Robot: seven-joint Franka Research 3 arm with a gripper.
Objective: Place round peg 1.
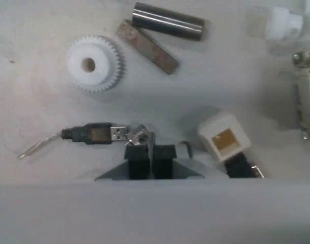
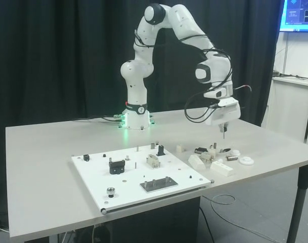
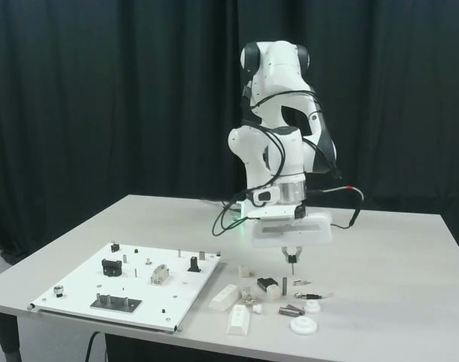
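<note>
The gripper [image 1: 150,152] hangs above the parts on the grey worktop [image 1: 37,112], its jaws pressed together with nothing between them; a pale band hides their upper part in the wrist view. Just beside the tips lies a black USB plug [image 1: 93,133] with a metal end, its thin cable running off. A white toothed gear [image 1: 93,63] with a round bore sits further out. The round peg [image 1: 168,21], a smooth grey metal cylinder, lies on its side well apart from the jaws, touching a flat rough bar [image 1: 147,46]. A white boxy connector [image 1: 224,136] rests nearby
</note>
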